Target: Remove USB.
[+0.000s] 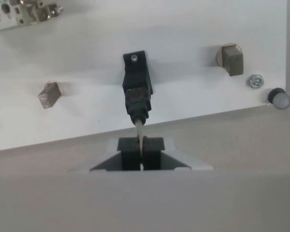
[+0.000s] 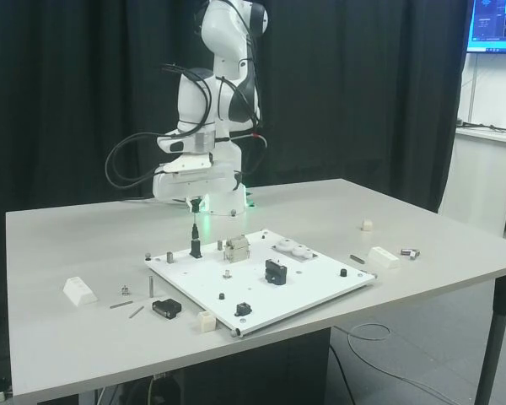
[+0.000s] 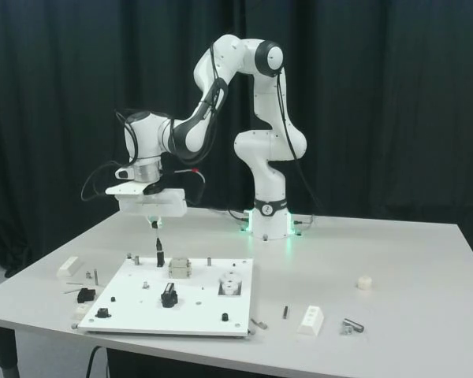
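1. One relation is deciding this for you: the USB plug (image 1: 137, 99) is sitting straight below the gripper (image 1: 141, 152), with its long axis running vertically, in line with the fingers.
2. The plug is standing upright in its black socket (image 1: 135, 65) on the white board (image 2: 261, 283), near the board's far left corner in the first room view.
3. Your fingers are pinching the thin pale cable stub (image 1: 139, 130) that's sticking up from the plug, not the plug body, which is hanging well below the tips.
4. I'd guess you're pulling straight up along that axis; any sideways drift is probably going to bind the plug or let the stub slip out.
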You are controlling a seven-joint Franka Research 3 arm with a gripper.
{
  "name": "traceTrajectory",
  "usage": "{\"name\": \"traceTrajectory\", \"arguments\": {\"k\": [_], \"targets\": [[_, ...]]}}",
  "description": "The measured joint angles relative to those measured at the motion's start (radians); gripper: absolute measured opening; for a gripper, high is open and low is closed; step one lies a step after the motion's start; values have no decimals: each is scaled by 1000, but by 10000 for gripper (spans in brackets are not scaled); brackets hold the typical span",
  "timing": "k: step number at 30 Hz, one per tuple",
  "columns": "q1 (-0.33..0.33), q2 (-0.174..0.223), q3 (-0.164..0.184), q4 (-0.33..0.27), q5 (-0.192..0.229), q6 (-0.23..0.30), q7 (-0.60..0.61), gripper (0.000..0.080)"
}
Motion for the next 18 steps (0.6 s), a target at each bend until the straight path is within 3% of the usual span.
{"name": "traceTrajectory", "arguments": {"k": [8, 18], "targets": [[10, -31, 1, 14, -4, -16, 16, 5], [19, -74, 4, 46, -51, -78, 68, 5]]}}
